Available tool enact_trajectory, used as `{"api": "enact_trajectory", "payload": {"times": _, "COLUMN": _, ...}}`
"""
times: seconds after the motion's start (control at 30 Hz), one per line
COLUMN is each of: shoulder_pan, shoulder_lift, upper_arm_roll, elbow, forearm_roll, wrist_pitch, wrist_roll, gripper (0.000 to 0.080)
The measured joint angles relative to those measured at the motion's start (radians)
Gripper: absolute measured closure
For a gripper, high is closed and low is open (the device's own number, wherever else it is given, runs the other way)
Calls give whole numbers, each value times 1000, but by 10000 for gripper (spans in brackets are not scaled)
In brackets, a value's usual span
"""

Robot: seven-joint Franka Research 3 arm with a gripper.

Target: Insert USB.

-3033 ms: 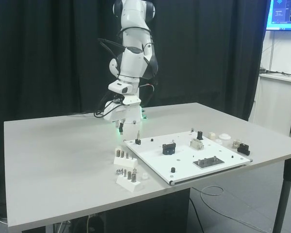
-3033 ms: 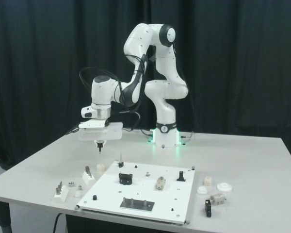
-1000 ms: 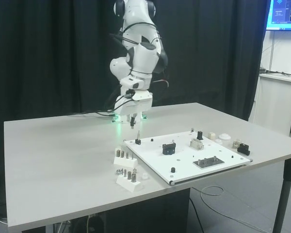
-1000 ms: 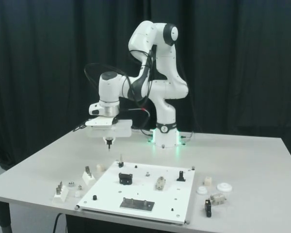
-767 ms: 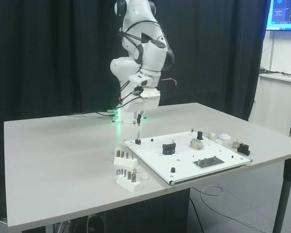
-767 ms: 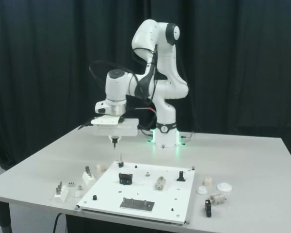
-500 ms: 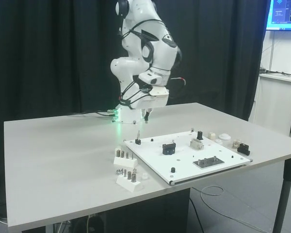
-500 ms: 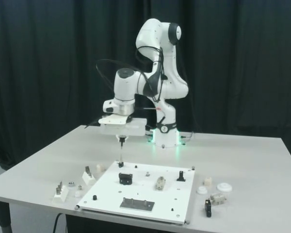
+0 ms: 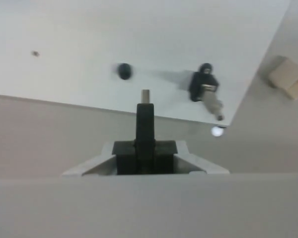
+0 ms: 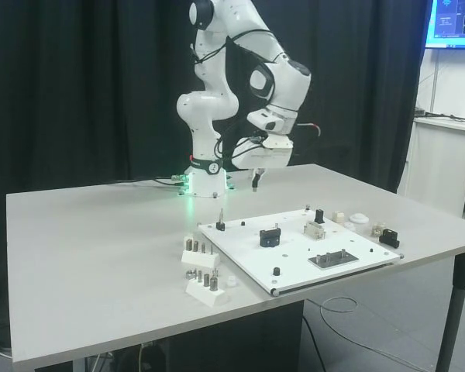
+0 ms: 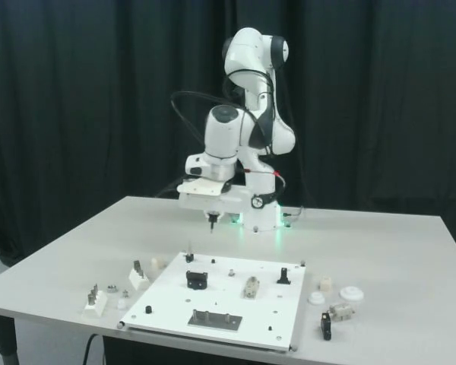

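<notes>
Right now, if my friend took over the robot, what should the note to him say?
End effector: shut on the USB plug, metal tip pointing down.
Where: it hangs in the air near the far edge of the white board, above the grey table, touching nothing.
Done: the plug is picked up and in the grip.
Left: carry it over the board to its socket, line it up and push it in. I cannot tell from here which fixture on the board is the socket, so check before lowering.
</notes>
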Motion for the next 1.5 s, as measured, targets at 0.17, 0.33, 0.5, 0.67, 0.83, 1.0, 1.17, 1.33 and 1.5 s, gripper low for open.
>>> {"api": "enact_trajectory", "payload": {"times": 0.17, "shoulder_pan": 0, "shoulder_lift": 0, "upper_arm_roll": 47, "elbow": 21, "forearm_roll": 24, "wrist_pitch": -37, "wrist_roll": 54, "gripper": 732}}
{"api": "enact_trajectory", "payload": {"times": 0.33, "shoulder_pan": 0, "shoulder_lift": 2, "upper_arm_roll": 89, "elbow": 46, "forearm_roll": 63, "wrist_pitch": -75, "wrist_roll": 91, "gripper": 732}}
{"api": "enact_trajectory", "payload": {"times": 0.5, "shoulder_pan": 1, "shoulder_lift": 12, "upper_arm_roll": 127, "elbow": 75, "forearm_roll": 108, "wrist_pitch": -111, "wrist_roll": 136, "gripper": 732}}
{"api": "enact_trajectory", "payload": {"times": 0.67, "shoulder_pan": 2, "shoulder_lift": 32, "upper_arm_roll": 157, "elbow": 105, "forearm_roll": 144, "wrist_pitch": -142, "wrist_roll": 194, "gripper": 732}}
{"api": "enact_trajectory", "payload": {"times": 0.83, "shoulder_pan": 6, "shoulder_lift": 60, "upper_arm_roll": 180, "elbow": 136, "forearm_roll": 171, "wrist_pitch": -165, "wrist_roll": 259, "gripper": 732}}
{"api": "enact_trajectory", "payload": {"times": 1.0, "shoulder_pan": 12, "shoulder_lift": 94, "upper_arm_roll": 191, "elbow": 170, "forearm_roll": 194, "wrist_pitch": -182, "wrist_roll": 303, "gripper": 732}}
{"api": "enact_trajectory", "payload": {"times": 1.17, "shoulder_pan": 17, "shoulder_lift": 133, "upper_arm_roll": 194, "elbow": 211, "forearm_roll": 224, "wrist_pitch": -199, "wrist_roll": 341, "gripper": 732}}
{"api": "enact_trajectory", "payload": {"times": 1.33, "shoulder_pan": 22, "shoulder_lift": 174, "upper_arm_roll": 194, "elbow": 253, "forearm_roll": 260, "wrist_pitch": -218, "wrist_roll": 346, "gripper": 732}}
{"api": "enact_trajectory", "payload": {"times": 1.5, "shoulder_pan": 28, "shoulder_lift": 215, "upper_arm_roll": 196, "elbow": 294, "forearm_roll": 292, "wrist_pitch": -222, "wrist_roll": 346, "gripper": 732}}
